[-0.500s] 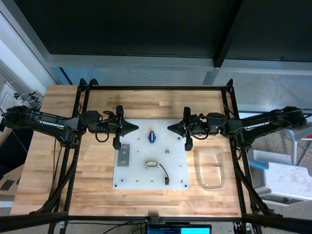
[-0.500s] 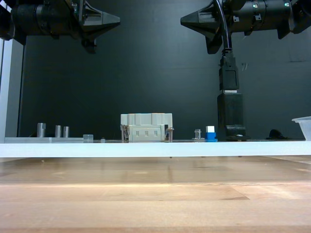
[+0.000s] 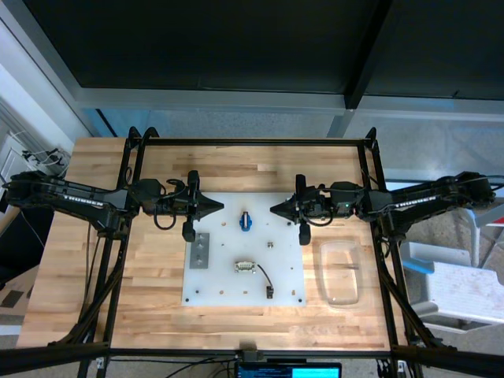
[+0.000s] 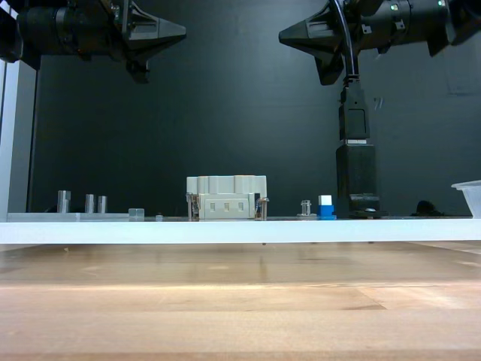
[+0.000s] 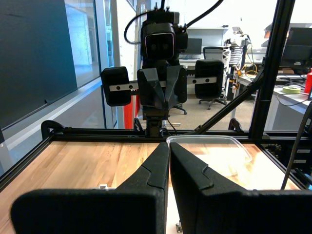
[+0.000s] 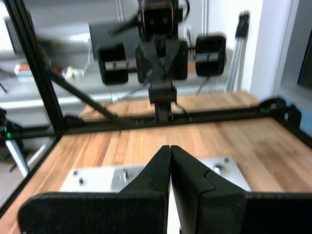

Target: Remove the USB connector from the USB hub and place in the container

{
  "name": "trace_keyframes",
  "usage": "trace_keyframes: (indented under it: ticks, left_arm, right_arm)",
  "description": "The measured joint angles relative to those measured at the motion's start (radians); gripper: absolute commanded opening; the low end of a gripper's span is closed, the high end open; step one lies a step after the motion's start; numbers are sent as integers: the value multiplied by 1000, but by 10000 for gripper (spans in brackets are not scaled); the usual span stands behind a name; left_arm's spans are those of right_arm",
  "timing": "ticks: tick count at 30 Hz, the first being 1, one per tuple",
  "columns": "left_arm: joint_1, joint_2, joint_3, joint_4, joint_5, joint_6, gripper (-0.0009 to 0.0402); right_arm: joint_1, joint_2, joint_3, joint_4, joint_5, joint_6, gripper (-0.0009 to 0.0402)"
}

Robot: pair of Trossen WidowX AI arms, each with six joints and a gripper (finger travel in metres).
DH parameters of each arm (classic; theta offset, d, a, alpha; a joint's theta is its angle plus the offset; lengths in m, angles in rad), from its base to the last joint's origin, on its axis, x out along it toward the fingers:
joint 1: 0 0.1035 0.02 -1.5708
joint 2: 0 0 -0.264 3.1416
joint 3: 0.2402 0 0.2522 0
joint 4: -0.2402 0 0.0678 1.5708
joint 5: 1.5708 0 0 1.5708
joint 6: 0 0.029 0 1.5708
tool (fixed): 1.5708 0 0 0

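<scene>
The USB connector (image 3: 263, 277) is a short thin black cable rising from the USB hub (image 3: 269, 293), a tiny black block near the front of the white board (image 3: 224, 291). In the low view the plug (image 4: 353, 113) stands upright in the hub (image 4: 355, 173). The clear container (image 3: 340, 272) lies on the wood to the right of the board. My left gripper (image 3: 223, 206) hovers shut, high over the board's back left. Facing it, my right gripper (image 3: 272, 208) also hangs shut and high, well behind the hub. Both hold nothing.
On the board sit a blue clip (image 3: 246, 221), a grey metal block with holes (image 3: 202, 252) and a silver-grey socket (image 3: 244, 268). A black frame (image 3: 252, 142) rings the wooden table. The container's rim (image 4: 467, 188) shows at the low view's right edge.
My right arm has edged slightly leftward toward the board's middle. The left arm, connector and hub look unchanged.
</scene>
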Motion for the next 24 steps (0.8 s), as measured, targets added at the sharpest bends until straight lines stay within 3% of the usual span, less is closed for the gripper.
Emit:
trace_keyframes:
  ticks: [14, 16, 20, 24]
  left_arm:
    - [0, 0, 0, 0, 0, 0, 1]
    - [0, 0, 0, 0, 0, 0, 1]
    - [0, 0, 0, 0, 0, 0, 1]
    - [0, 0, 0, 0, 0, 0, 1]
  right_arm:
    - [89, 9, 304, -711, 11, 48, 0]
    - [101, 19, 340, -786, 21, 63, 0]
    - [128, 51, 408, -915, 85, 106, 0]
    - [158, 82, 473, -1028, 89, 120, 0]
